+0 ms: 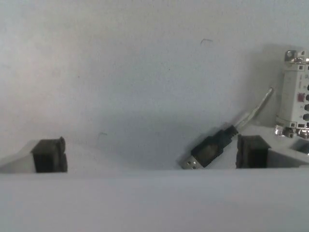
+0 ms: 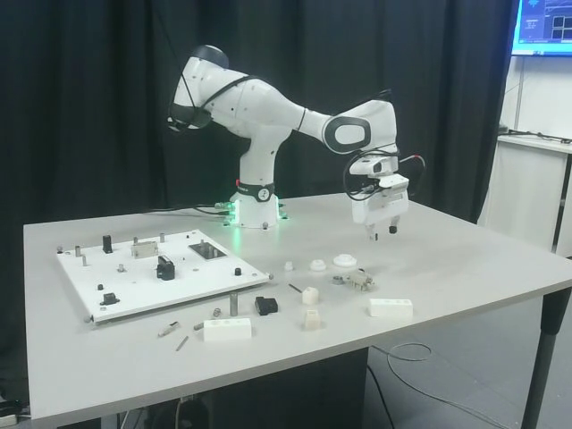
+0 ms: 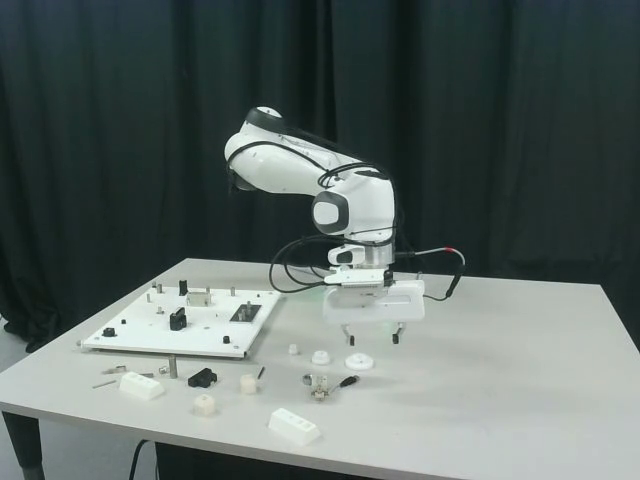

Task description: Remove round peg 2.

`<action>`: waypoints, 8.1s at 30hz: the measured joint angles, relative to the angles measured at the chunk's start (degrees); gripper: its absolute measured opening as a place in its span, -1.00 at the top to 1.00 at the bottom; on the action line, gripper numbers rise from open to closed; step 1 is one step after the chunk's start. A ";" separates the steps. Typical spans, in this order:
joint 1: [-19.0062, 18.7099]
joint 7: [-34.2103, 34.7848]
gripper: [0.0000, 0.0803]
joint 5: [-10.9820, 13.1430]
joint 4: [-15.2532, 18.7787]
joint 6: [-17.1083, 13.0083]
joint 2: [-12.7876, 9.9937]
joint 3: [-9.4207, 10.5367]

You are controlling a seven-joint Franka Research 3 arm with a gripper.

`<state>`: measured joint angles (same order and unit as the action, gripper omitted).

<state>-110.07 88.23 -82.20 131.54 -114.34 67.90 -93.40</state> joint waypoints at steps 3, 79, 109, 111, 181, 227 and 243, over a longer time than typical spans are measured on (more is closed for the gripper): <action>-0.02 0.00 -0.97 0.00 -0.01 0.00 0.00 0.00; -0.07 -0.35 -0.99 -0.86 -2.41 6.56 -0.32 0.93; 22.39 -24.30 -0.99 -2.10 -3.34 18.10 -2.78 1.47; 24.52 -26.36 -0.99 -2.44 -3.34 18.10 -2.75 1.47; 59.67 -77.87 -0.99 -1.69 -21.18 6.69 3.95 -7.13; 60.89 -80.80 -0.97 6.56 -22.69 1.16 3.81 -12.20; 60.60 -80.22 0.38 6.46 -23.17 1.14 3.74 -12.47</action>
<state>-49.46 8.01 -75.74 108.37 -113.20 71.65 -105.87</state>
